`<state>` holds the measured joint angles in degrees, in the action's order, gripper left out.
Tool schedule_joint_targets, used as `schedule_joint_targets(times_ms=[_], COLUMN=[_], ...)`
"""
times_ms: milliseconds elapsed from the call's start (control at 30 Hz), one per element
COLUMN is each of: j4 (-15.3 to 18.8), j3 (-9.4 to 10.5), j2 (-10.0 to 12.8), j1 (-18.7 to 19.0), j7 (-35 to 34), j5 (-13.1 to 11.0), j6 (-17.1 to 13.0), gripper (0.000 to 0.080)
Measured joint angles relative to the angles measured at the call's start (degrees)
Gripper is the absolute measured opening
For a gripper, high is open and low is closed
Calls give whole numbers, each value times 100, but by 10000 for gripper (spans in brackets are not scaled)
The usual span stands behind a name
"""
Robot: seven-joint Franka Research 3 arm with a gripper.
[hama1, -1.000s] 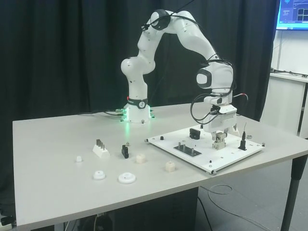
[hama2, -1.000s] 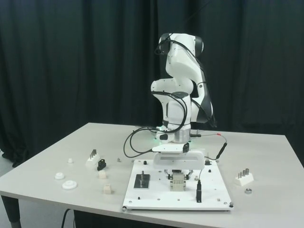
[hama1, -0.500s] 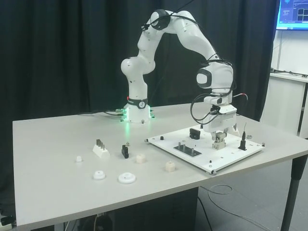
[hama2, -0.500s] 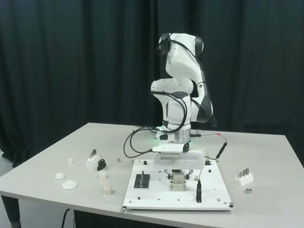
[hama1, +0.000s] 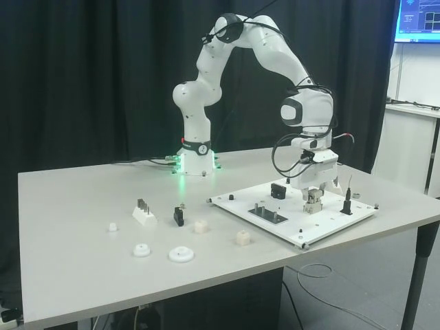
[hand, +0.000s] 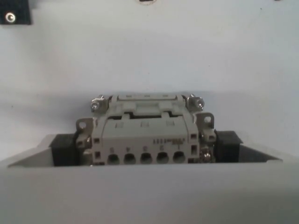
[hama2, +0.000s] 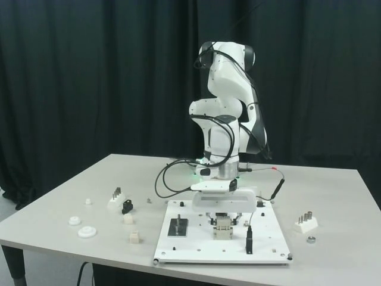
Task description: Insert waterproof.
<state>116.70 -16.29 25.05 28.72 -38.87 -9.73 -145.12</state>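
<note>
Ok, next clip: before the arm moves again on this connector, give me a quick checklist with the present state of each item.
1. Waterproof connector lies between the fingers: ok, a black pad shows on each side of it.
2. Hand is down at the white board: ok.
3. Connector sits square to the hand: ok, its row of five holes runs level in the wrist view.
4. Connector fully seated in its mount: cannot tell.
5. Black upright part stands clear of the hand: ok.
6. Cable hangs free of the board's fixtures: ok.
</note>
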Motion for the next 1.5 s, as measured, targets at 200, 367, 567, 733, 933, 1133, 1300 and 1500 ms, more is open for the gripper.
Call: schedule_joint_targets(times_ms=[200, 367, 567, 733, 933, 1133, 1300, 1500], j4=[0, -1, -2, -3, -9, -10, -10, -10], j3=[1, 1, 1, 1, 1, 1, 1, 1], j2=[0, 0, 0, 0, 5, 5, 5, 6], j1=[0, 0, -2, -2, -2, -4, -10, -16], j7=[19, 128, 276, 507, 659, 665, 529, 291], j5=[0, 0, 0, 0, 0, 0, -30, -48], j6=[-1, -1, -1, -1, -1, -1, -1, 1], gripper=[619, 619, 619, 619, 619, 619, 619, 619])
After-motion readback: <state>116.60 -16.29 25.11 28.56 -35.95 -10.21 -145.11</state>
